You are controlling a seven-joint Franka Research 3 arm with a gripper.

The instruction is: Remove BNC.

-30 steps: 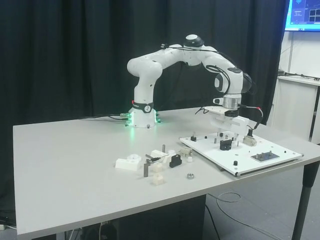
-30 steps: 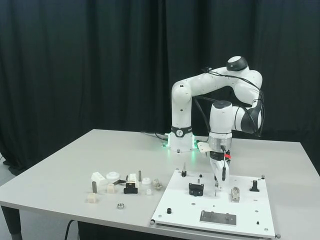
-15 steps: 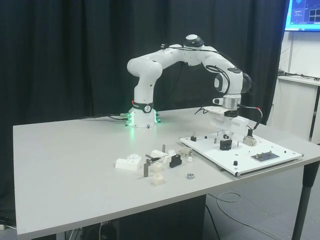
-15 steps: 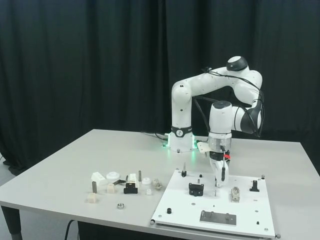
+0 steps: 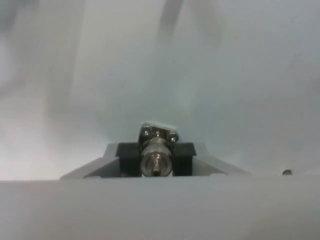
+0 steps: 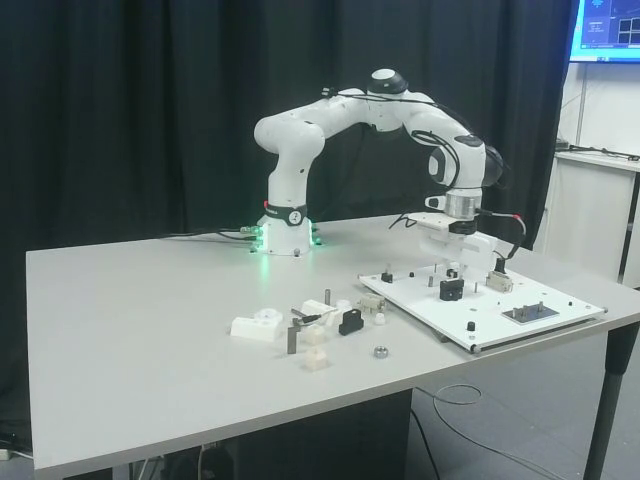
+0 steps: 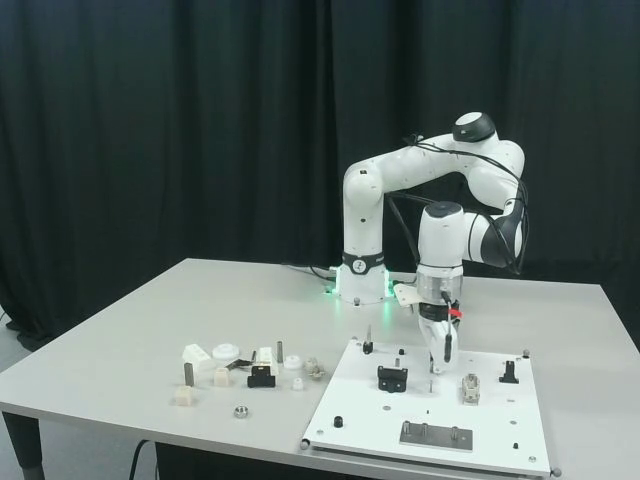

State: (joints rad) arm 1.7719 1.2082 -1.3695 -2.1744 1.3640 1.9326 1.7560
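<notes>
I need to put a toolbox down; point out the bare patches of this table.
The grey table is bare between its left edge and the cluster of small white and black parts. The far right strip behind the white assembly board is bare too. Crowded: the board under the gripper.

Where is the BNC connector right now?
In the second room view the BNC connector stands on the white board, between the black clip and black bracket, beside the hand.

two distant room views share the arm; wrist view close.
</notes>
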